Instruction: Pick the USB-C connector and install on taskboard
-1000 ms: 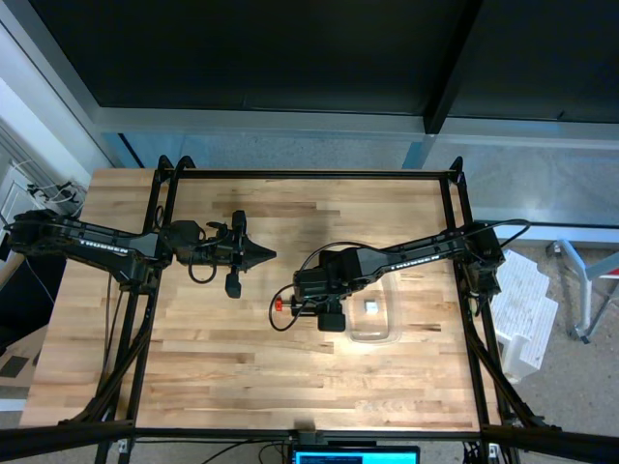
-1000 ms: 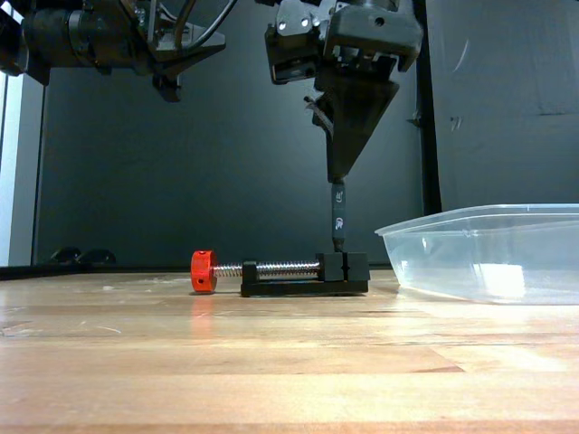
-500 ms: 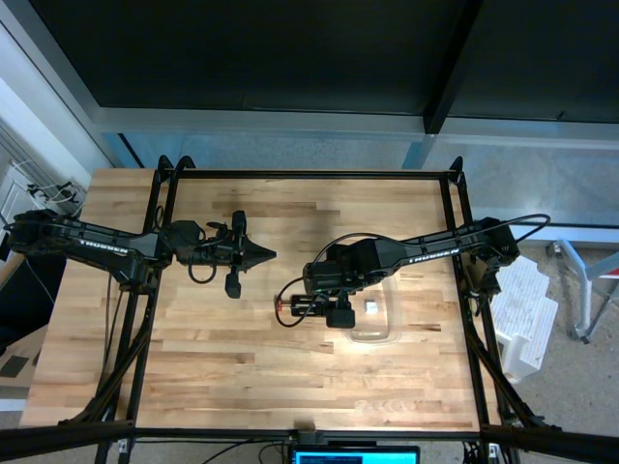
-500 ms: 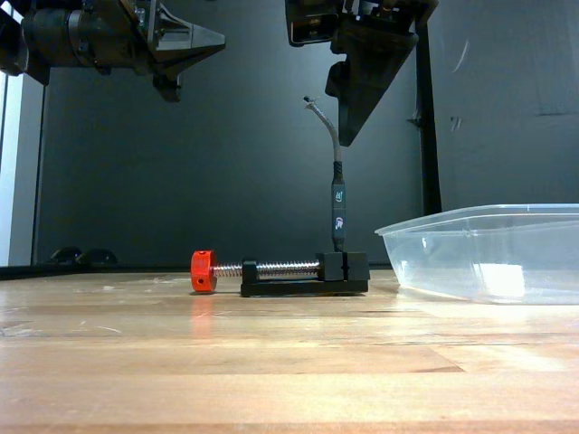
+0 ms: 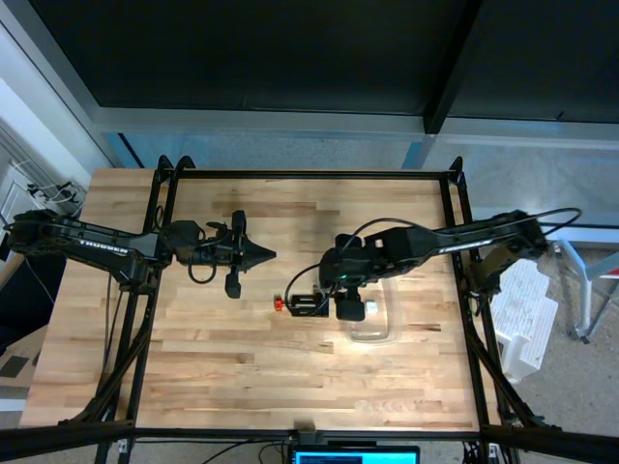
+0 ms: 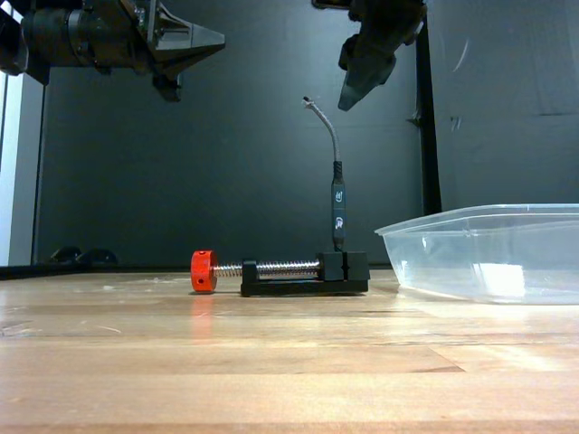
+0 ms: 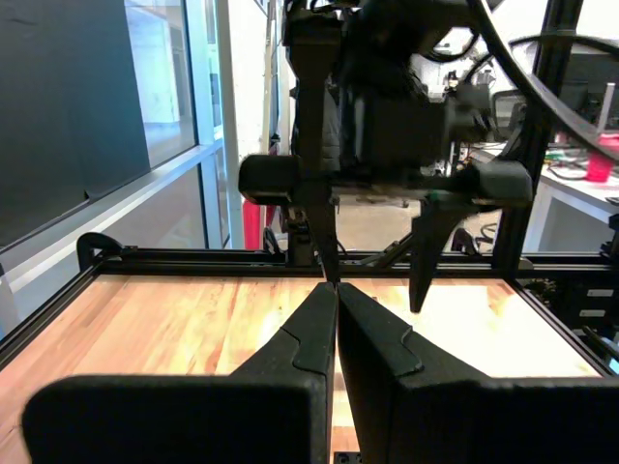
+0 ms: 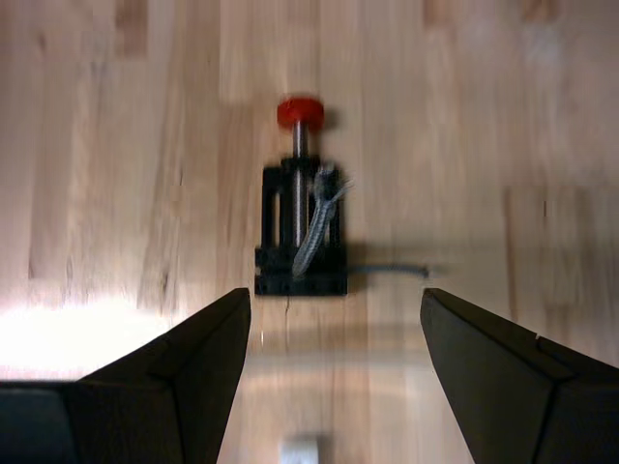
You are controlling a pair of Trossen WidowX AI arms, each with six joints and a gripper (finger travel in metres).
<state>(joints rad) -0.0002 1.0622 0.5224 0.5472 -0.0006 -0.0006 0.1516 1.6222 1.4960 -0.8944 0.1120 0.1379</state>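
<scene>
Right end effector [image 8: 334,295] open above taskboard [image 6: 298,287] — USB-C connector [image 6: 337,203] upright in it; left end effector [image 7: 337,295] closed, aloft.

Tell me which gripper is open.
The right gripper, above the taskboard: its fingers stand wide apart. The left gripper, parked aloft at the left, has its fingers pressed together.

Wooden table [image 5: 242,372] under taskboard [image 6: 303,276] and clear tray [image 6: 470,258]
</scene>
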